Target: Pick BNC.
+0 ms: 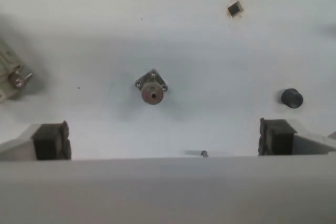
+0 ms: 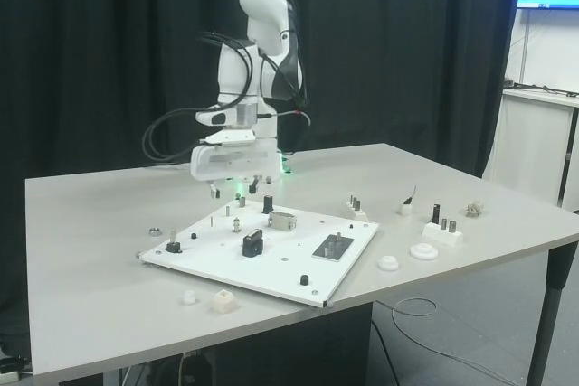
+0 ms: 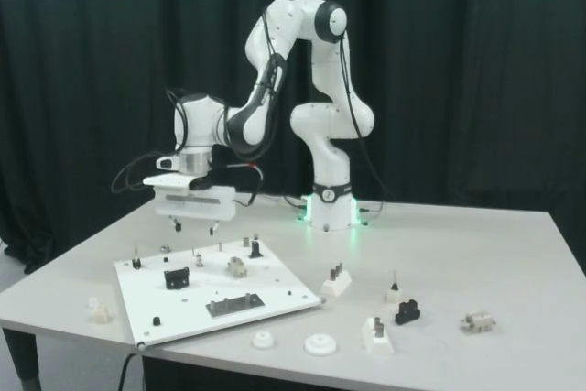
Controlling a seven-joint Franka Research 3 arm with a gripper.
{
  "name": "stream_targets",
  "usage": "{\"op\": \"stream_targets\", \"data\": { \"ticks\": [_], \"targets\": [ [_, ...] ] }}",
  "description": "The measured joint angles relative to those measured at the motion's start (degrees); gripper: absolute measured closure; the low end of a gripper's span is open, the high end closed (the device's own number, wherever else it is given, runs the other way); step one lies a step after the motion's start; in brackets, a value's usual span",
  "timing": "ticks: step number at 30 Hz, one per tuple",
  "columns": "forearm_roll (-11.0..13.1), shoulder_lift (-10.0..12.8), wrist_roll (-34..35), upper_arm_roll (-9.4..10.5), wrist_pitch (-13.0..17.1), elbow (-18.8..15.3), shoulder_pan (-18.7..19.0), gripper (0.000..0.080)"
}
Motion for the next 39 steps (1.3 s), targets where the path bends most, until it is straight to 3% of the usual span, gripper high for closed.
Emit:
{"op": "stream_targets", "data": {
  "ticks": [12, 23, 39],
  "targets": [
    [1.3, 3.9, 0.8, 0.61, 1.1, 0.8, 0.3, 0.0003],
    [4.6, 7.4, 0.9, 1.36, 1.1, 1.9, 0.3, 0.0003],
    [7.8, 10.1, 0.4, 1.55, 1.1, 1.9, 0.3, 0.0003]
  ]
}}
